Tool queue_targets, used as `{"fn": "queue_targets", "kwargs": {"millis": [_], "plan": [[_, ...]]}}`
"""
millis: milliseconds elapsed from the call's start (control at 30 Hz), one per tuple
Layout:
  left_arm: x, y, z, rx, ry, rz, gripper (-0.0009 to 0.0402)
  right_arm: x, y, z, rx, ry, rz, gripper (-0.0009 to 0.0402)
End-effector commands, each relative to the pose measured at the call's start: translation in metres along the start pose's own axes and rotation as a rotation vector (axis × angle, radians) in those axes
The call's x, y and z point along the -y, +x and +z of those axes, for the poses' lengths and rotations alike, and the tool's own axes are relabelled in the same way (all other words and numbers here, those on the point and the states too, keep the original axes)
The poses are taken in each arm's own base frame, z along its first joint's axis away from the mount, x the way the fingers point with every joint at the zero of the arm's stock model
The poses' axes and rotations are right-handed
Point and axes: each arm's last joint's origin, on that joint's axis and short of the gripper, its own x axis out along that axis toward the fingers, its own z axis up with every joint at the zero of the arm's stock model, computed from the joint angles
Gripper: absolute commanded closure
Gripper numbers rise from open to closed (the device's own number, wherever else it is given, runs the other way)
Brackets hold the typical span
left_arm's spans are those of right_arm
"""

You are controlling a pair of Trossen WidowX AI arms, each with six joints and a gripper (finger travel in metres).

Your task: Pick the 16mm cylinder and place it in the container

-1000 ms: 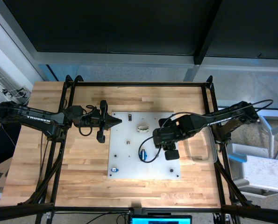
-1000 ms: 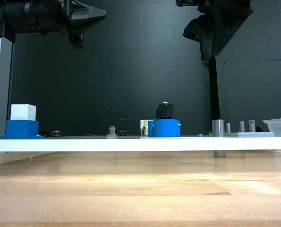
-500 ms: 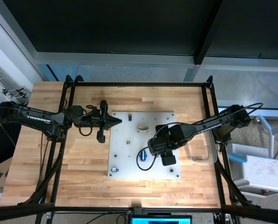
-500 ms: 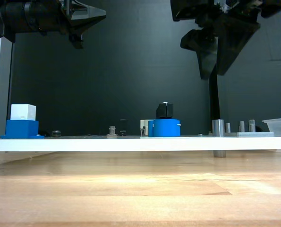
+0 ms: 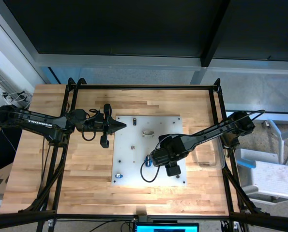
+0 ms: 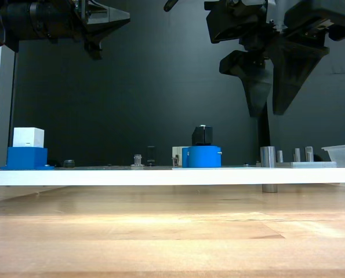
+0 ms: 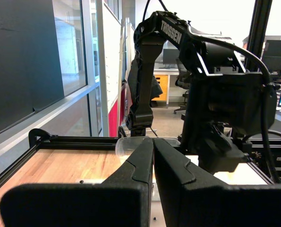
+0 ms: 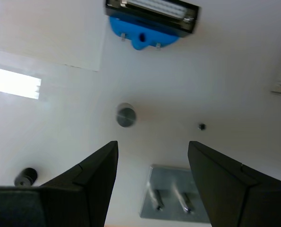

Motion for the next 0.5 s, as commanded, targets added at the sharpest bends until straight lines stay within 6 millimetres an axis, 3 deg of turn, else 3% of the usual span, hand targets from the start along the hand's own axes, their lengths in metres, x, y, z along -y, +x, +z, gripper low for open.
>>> {"fn": "queue_targets", "kwargs": {"millis": [33,267,500], "plan": [[0.000,0.000,0.000,0.000,0.001,0.000,0.0393,-0.003,0.006,0.003,0.001,-0.007,0.010,0.0188],[0.000,0.000,0.000,0.000,0.000,0.000,0.0393,-0.009,0.022,0.007,-0.025,-0.018,0.025,0.0188],[0.000,0.000,0.000,0.000,0.000,0.000,0.0393,-0.010,0.024,0.009,-0.012,-0.010,0.026,0.0188]]}}
